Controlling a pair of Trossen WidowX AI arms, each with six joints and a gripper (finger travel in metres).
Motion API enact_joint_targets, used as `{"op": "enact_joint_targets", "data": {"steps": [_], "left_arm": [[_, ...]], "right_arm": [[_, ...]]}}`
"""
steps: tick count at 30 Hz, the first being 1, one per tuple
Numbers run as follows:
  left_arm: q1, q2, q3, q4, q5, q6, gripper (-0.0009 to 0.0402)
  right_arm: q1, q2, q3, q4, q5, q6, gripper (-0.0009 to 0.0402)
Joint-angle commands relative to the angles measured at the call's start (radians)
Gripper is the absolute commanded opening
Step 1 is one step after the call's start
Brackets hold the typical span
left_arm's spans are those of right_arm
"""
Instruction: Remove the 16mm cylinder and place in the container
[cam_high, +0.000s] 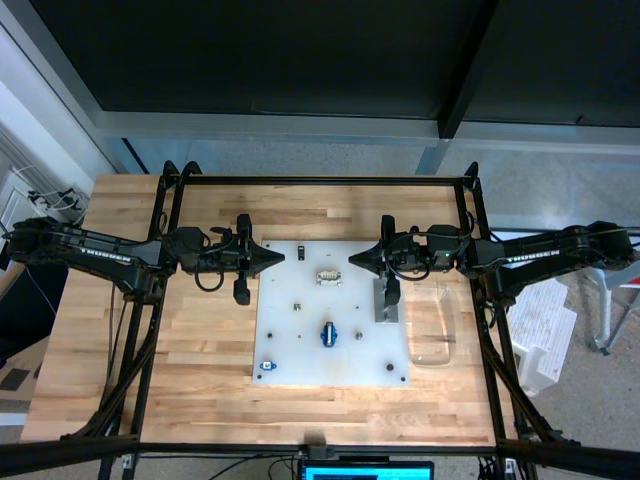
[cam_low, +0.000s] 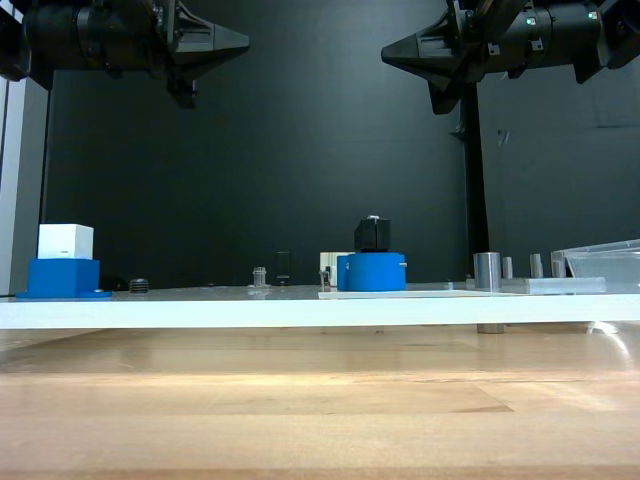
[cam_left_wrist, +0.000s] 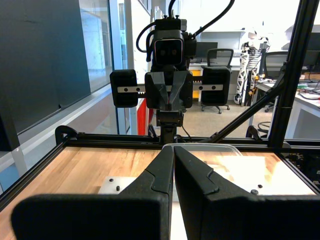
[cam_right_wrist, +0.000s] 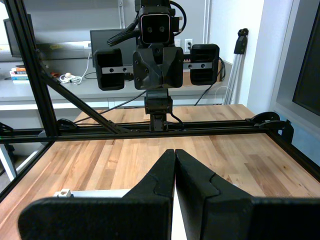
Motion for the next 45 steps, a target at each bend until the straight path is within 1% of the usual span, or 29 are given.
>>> {"op": "enact_joint_targets", "data": {"steps": [1,6,8,10,13,15,18,19,22,23,24,26,27,31,36,45], "left_arm": [[0.0,0.0,0.0,0.0,0.0,0.0,0.0],[0.0,0.0,0.0,0.0,0.0,0.0,0.0],[0.0,0.0,0.0,0.0,0.0,0.0,0.0],[0.0,0.0,0.0,0.0,0.0,0.0,0.0],[0.0,0.0,0.0,0.0,0.0,0.0,0.0],[0.0,0.0,0.0,0.0,0.0,0.0,0.0],[0.0,0.0,0.0,0.0,0.0,0.0,0.0],[0.0,0.001,0.0,0.0,0.0,0.0,0.0],[0.0,0.0,0.0,0.0,0.0,0.0,0.0],[0.0,0.0,0.0,0.0,0.0,0.0,0.0],[0.0,0.0,0.0,0.0,0.0,0.0,0.0],[0.0,0.0,0.0,0.0,0.0,0.0,0.0],[0.0,0.0,0.0,0.0,0.0,0.0,0.0],[0.0,0.0,0.0,0.0,0.0,0.0,0.0],[0.0,0.0,0.0,0.0,0.0,0.0,0.0],[0.0,0.0,0.0,0.0,0.0,0.0,0.0]], "right_arm": [[0.0,0.0,0.0,0.0,0.0,0.0,0.0],[0.0,0.0,0.0,0.0,-0.002,0.008,0.0],[0.003,0.0,0.01,-0.024,-0.004,0.058,0.0],[0.011,0.0,0.041,-0.127,-0.003,0.08,0.0],[0.042,0.014,0.111,-0.333,0.019,0.081,0.0],[0.063,0.031,0.16,-0.451,0.019,0.09,0.0],[0.091,0.069,0.237,-0.613,0.024,0.125,0.0],[0.101,0.085,0.262,-0.664,0.03,0.132,0.0],[0.132,0.138,0.338,-0.808,0.033,0.142,0.0],[0.143,0.158,0.364,-0.853,0.04,0.146,0.0],[0.155,0.18,0.389,-0.895,0.057,0.15,0.0],[0.176,0.221,0.439,-0.967,0.077,0.15,0.0],[0.186,0.241,0.461,-0.996,0.079,0.15,0.0],[0.212,0.317,0.538,-1.091,0.079,0.167,0.0],[0.23,0.393,0.612,-1.197,0.079,0.2,0.0],[0.255,0.496,0.734,-1.401,0.077,0.351,0.0]]}}
